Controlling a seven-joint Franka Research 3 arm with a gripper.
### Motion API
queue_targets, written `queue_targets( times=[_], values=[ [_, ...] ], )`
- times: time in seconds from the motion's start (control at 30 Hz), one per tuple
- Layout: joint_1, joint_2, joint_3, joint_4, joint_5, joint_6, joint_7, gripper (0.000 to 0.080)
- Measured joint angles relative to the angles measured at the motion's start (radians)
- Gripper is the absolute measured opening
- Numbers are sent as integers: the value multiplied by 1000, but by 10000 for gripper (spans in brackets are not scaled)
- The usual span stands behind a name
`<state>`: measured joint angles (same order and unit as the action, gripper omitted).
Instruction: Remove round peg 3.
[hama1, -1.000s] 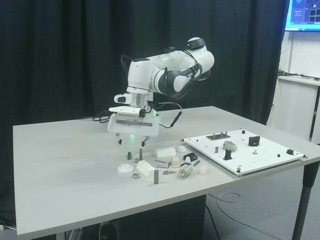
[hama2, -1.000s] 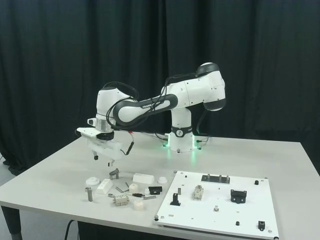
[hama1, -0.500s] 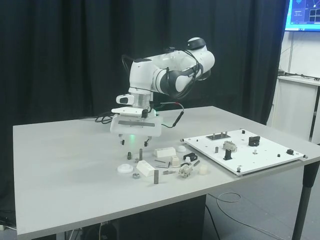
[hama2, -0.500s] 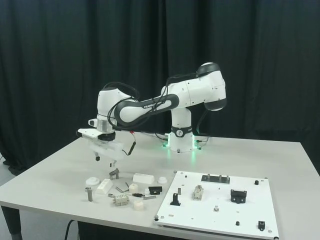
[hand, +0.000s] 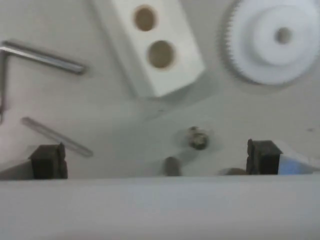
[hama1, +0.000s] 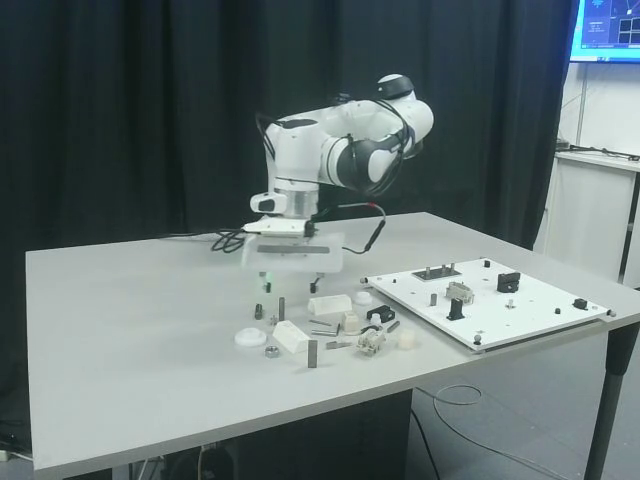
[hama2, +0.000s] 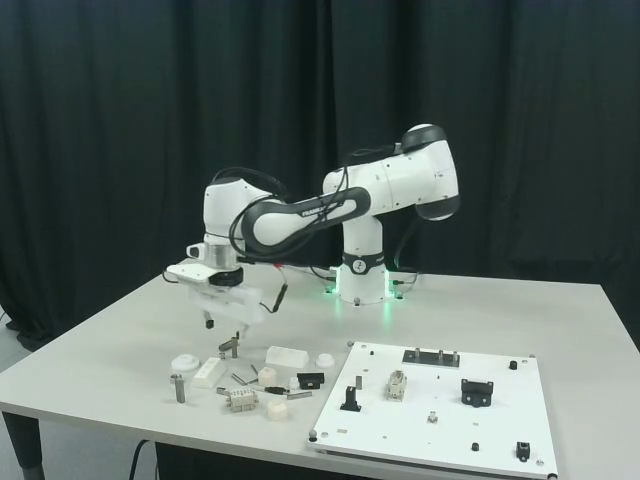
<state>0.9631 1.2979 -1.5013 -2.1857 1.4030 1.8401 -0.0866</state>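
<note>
**Gripper** (hand: 155, 159) (hama1: 284, 281) (hama2: 222, 328): my two fingers are spread wide and hold nothing. The pads (hand: 47, 161) are black, blocky and ribbed. I hang just above the grey table (hama1: 120, 330), over the far side of a cluster of loose parts.

**Round peg** (hama1: 281, 303): short, dark and cylindrical. It stands upright on the table below me, apart from both fingers. I cannot tell from sight that it is number 3.

**Block** (hand: 155, 47): white, matte and rectangular, with two round holes in its top face.

**Gear** (hand: 277, 40): white disc with a finely toothed rim, a raised hub and a small centre bore.

**Bent rod** (hand: 42, 55): smooth metal, L-shaped, lying flat.

**Thin pin** (hand: 55, 136): slim and straight, lying flat near one pad.

**Board** (hama1: 500, 310): flat white plate to the right of the parts, carrying small black and grey fixtures.
</note>
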Motion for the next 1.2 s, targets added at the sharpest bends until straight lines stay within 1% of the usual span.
queue_targets(
  times=[0.27, 0.57, 1.0, 1.2],
  values=[
    [65, -3, 0, -3, 5, -34, 45, 800],
    [166, -12, 0, -6, 16, -56, 132, 800],
    [328, -26, -5, 1, 20, -51, 282, 800],
    [398, -27, -10, 5, 20, -30, 335, 800]
  ],
)
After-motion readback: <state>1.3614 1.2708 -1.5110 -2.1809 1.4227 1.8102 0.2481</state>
